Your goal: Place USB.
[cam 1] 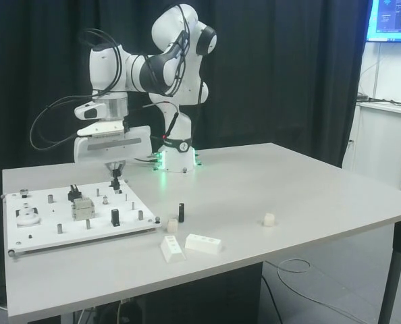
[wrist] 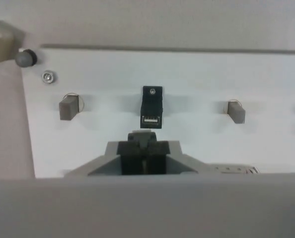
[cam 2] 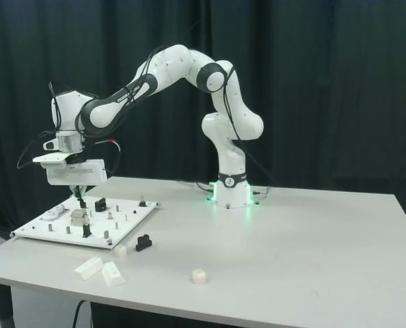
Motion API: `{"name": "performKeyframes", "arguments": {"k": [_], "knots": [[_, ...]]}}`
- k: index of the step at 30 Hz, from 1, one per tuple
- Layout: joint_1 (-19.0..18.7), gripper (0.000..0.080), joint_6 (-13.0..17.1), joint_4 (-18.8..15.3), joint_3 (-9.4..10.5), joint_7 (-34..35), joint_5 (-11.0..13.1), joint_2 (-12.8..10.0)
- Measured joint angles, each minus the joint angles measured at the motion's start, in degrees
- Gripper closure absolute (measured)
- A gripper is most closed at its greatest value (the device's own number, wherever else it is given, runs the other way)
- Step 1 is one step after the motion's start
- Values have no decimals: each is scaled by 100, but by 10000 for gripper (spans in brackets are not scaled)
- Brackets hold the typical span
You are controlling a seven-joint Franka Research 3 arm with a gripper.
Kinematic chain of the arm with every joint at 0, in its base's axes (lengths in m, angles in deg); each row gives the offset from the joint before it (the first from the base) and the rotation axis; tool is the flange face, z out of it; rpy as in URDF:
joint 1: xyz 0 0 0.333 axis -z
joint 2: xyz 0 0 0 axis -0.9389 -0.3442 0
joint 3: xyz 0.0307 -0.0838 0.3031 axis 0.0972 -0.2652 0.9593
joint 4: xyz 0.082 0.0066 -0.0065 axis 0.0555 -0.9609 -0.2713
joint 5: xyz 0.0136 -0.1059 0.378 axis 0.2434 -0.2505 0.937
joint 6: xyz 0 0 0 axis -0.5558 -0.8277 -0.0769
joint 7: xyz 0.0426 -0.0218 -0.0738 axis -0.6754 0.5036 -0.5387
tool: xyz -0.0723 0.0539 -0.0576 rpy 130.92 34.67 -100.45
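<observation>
You are looking at one white arm [cam 2: 169, 68] reaching over one white board [cam 1: 79, 219] at the table's [cam 1: 308, 189] end. Its gripper [wrist: 143, 144] is hovering low over the board, fingers clamped on a small grey USB plug [wrist: 142, 136] that is poking out just past the tips. Just beyond the plug one black USB socket [wrist: 150, 108] is standing on the board, its opening facing the plug; the two are near but apart.

In the wrist view two grey pegs [wrist: 69, 107] are flanking the socket, one on each side, well apart from it, and one screw [wrist: 48, 77] is sitting near the board's corner. The room views are showing more small posts and a grey block [cam 1: 83, 209] on the board; I cannot count the posts surely.

Off the board you have five loose pieces on the table: two white blocks [cam 1: 202, 244] lying side by side, one small white cube [cam 1: 171, 225] beside one black upright piece [cam 1: 181, 212], and another white cube [cam 1: 269, 219] further off. Nothing is lying between plug and socket. No writing is readable anywhere.
</observation>
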Motion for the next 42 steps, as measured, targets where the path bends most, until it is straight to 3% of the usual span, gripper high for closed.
{"name": "performKeyframes", "arguments": {"k": [42], "knots": [[-44, 778, -16, 2, 45, 75, -33, -33]]}}
